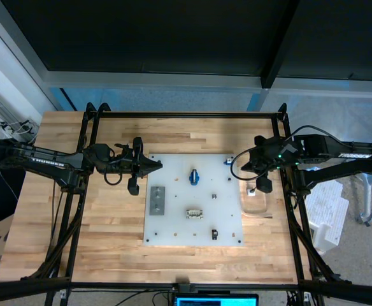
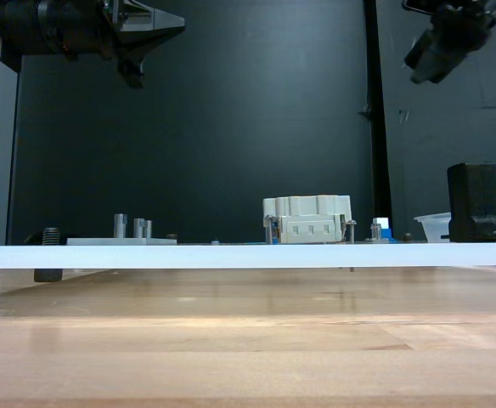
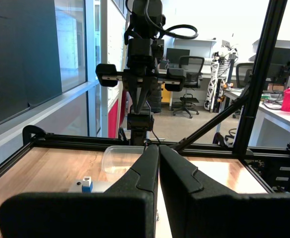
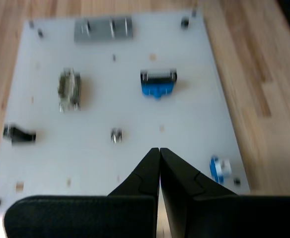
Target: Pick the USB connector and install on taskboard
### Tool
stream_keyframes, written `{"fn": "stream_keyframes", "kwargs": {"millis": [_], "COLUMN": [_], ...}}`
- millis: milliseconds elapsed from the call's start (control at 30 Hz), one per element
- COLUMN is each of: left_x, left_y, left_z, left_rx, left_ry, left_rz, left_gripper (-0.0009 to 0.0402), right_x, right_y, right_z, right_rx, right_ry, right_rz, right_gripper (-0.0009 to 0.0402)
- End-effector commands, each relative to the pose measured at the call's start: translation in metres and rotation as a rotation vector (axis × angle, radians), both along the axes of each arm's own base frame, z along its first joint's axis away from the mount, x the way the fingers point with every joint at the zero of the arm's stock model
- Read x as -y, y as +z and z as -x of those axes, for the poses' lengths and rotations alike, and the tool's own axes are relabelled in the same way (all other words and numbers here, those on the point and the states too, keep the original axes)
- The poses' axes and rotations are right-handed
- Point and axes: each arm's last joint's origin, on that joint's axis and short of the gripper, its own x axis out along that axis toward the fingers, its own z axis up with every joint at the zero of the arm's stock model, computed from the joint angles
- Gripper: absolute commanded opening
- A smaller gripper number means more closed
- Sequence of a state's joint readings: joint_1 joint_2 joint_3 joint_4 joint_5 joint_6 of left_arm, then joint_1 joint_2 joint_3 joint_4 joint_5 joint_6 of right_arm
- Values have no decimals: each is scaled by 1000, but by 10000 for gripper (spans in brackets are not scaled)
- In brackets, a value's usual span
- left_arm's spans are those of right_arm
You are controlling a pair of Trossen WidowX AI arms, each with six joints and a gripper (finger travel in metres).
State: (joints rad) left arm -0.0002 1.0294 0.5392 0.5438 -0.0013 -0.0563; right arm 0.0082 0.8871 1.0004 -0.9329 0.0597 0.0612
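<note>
The taskboard [image 1: 173, 223] is a white square plate in the middle of the table, also seen in the low view [image 2: 231, 256] and the right wrist view [image 4: 110, 99]. No USB connector shows in any view. My right gripper [image 1: 261, 187] hangs high over the clear tray [image 1: 256, 208] just off the board's right edge. Its fingers are shut [image 4: 159, 150] with nothing visible between them. My left gripper [image 1: 159, 166] hovers high above the board's left edge, pointing right, with its fingers shut [image 3: 159, 148]. The left wrist view faces the right gripper [image 3: 140, 110].
The board bears a blue knob [image 1: 193, 176], a grey metal block [image 1: 157, 201], a silver connector [image 1: 194, 213] and a black socket [image 1: 214, 234]. A small blue-and-white piece [image 1: 227, 160] sits at its far right corner. A small white piece [image 1: 252, 190] lies in the tray. Black frame rails surround the table.
</note>
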Motion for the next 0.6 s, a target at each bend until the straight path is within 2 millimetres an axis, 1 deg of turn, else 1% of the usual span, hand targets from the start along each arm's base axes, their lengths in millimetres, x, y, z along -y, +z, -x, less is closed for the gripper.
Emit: {"fn": "stream_keyframes", "kwargs": {"millis": [33,300,433,600], "left_x": [0,0,0,0], "left_y": [0,0,0,0], "left_z": [0,0,0,0], "left_rx": [0,0,0,0], "left_ry": [0,0,0,0], "left_rz": [0,0,0,0], "left_gripper": [0,0,0,0], "right_x": [-2,-4,-8,-12], "right_y": [0,-6,-9,-14], "right_z": [6,20,25,30], "right_rx": [-71,-212,-267,-332], "right_ry": [11,21,41,48], "right_rz": [2,28,55,46], "right_gripper": [0,0,0,0]}}
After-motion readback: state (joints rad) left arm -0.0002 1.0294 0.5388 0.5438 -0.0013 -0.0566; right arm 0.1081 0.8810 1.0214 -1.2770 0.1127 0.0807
